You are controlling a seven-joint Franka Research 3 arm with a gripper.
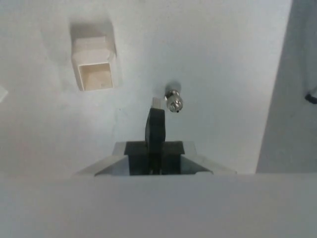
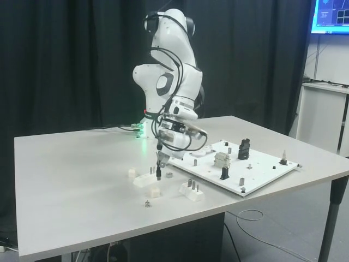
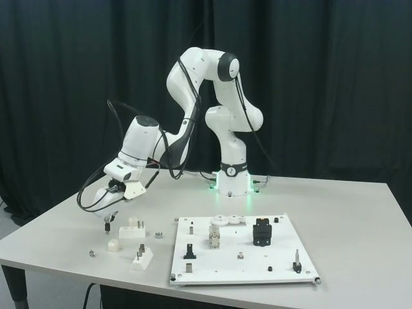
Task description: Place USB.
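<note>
My gripper (image 1: 154, 157) is shut on a black USB stick (image 1: 155, 130), which hangs tip down with its metal plug (image 1: 156, 102) lowest. In the first room view the gripper (image 2: 160, 162) holds the stick (image 2: 158, 174) just above the table, beside a long white block (image 2: 147, 180). From the second room view, gripper (image 3: 110, 215) and stick (image 3: 107, 226) hover left of that block (image 3: 132, 230). Below the stick the wrist view shows bare table, a small white cube with a square hole (image 1: 93, 65) and a small metal connector (image 1: 174, 103).
A white board (image 3: 283, 267) with several mounted parts lies right of the gripper. Near the gripper stand the small cube (image 3: 114, 245), a white block with pins (image 3: 141, 257), a grey nut (image 3: 158, 235) and the metal connector (image 3: 91, 253). The table edge (image 1: 270, 114) runs close by.
</note>
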